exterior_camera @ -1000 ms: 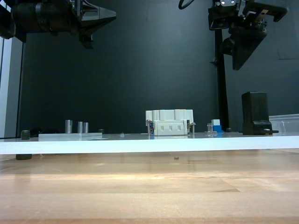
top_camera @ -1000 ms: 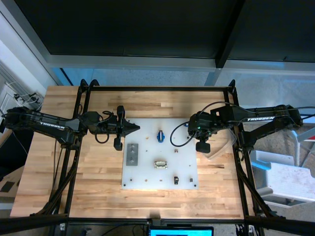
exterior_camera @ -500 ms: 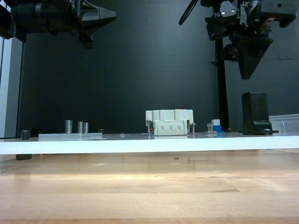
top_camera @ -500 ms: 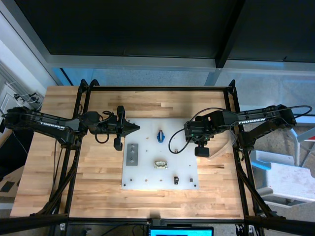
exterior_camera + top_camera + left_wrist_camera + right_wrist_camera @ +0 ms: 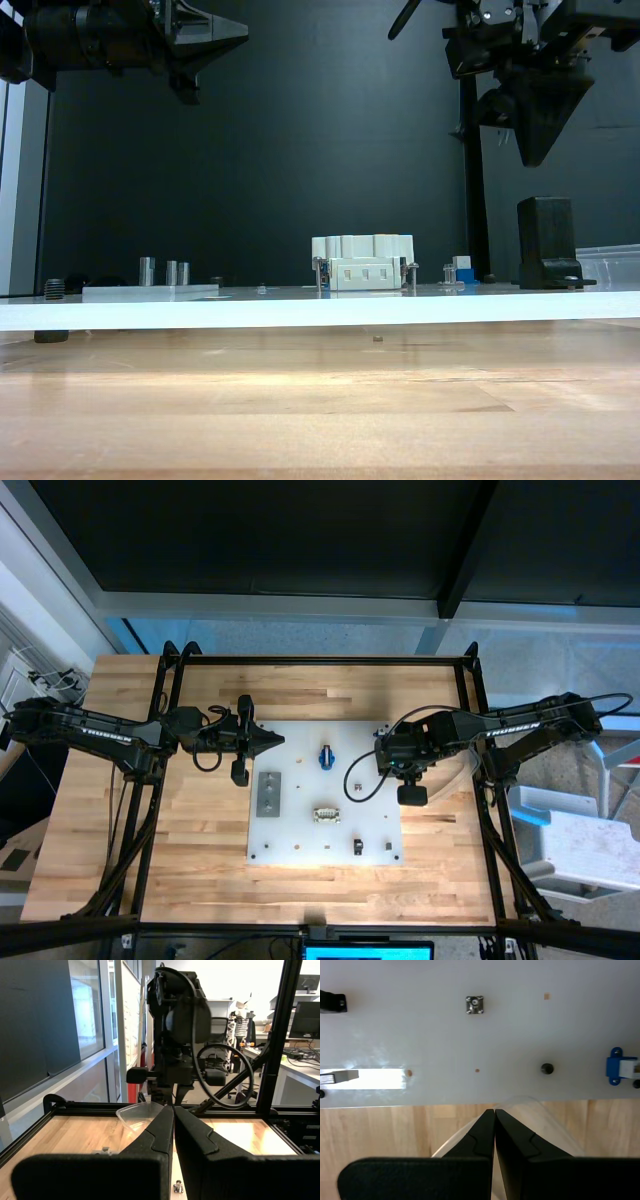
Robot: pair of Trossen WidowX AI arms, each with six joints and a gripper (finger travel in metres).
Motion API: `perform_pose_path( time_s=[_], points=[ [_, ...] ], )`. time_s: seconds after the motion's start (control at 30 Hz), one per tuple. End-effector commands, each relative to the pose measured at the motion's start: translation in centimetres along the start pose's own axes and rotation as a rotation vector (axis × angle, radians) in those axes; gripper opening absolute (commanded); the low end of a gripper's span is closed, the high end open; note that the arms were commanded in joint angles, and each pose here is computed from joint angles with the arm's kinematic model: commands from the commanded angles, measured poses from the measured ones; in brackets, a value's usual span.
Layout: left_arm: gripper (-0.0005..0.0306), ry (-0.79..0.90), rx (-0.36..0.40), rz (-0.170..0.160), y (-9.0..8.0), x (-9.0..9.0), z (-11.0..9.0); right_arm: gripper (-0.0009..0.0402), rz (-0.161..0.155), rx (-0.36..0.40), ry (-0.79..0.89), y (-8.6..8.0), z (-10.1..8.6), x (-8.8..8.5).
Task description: Pick the 16mm bar from the taskboard and place it in the container
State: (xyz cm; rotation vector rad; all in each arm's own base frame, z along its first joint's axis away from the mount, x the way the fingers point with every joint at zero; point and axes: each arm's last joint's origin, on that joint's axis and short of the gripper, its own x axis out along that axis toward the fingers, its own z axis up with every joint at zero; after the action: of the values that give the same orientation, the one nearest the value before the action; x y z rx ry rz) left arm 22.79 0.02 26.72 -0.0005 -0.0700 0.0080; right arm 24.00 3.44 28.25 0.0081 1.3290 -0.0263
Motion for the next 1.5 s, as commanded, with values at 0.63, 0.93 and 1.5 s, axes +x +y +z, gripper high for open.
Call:
perform_pose_path(
  time_s=[0.63, 0.93, 1.5],
  points=[
    [0.0000, 0.000, 0.000, 0.000, 0.0, 0.0, 0.0, 0.0000, 0.026, 0.042, 0.031, 4.0, -0.3, 0.9],
    [0.0000, 0.000, 0.000, 0.000, 0.0, 0.0, 0.0, 0.0000, 0.063, 0.045, 0.039, 5.9, -0.3, 1.6],
    [0.0000, 0.000, 0.000, 0.000, 0.0, 0.0, 0.0, 0.0000, 0.090, 0.019, 0.037, 9.2, 0.2, 1.8]
  ],
)
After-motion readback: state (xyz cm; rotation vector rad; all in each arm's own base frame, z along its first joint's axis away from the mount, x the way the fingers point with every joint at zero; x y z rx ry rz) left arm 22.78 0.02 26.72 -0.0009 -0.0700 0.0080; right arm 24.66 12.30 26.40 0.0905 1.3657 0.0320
